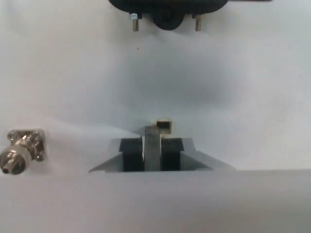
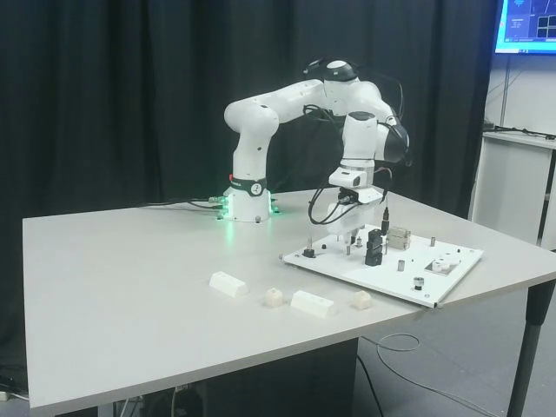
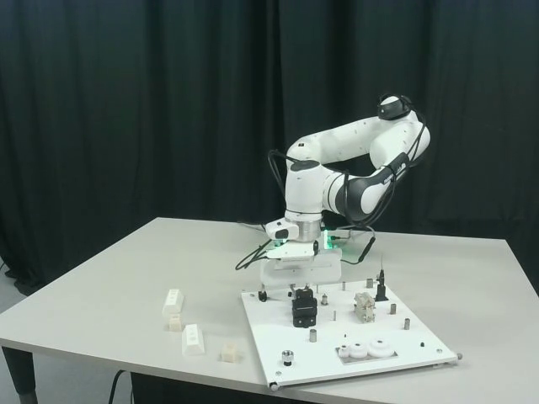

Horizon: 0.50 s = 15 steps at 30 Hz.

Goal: Insert square peg 2.

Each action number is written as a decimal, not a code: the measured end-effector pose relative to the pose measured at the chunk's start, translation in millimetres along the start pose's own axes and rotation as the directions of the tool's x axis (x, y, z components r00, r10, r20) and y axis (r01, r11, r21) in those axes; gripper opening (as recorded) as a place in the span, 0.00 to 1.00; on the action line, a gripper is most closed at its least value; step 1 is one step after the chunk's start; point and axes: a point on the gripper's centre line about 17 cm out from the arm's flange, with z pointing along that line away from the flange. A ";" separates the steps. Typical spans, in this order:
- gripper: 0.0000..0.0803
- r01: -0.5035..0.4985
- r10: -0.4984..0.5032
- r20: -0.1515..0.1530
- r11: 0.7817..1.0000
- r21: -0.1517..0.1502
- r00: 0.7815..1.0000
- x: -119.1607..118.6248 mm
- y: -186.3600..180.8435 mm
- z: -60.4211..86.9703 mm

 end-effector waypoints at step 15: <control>0.10 0.000 0.000 -0.007 1.000 -0.015 1.000 0.9 3.2 0.0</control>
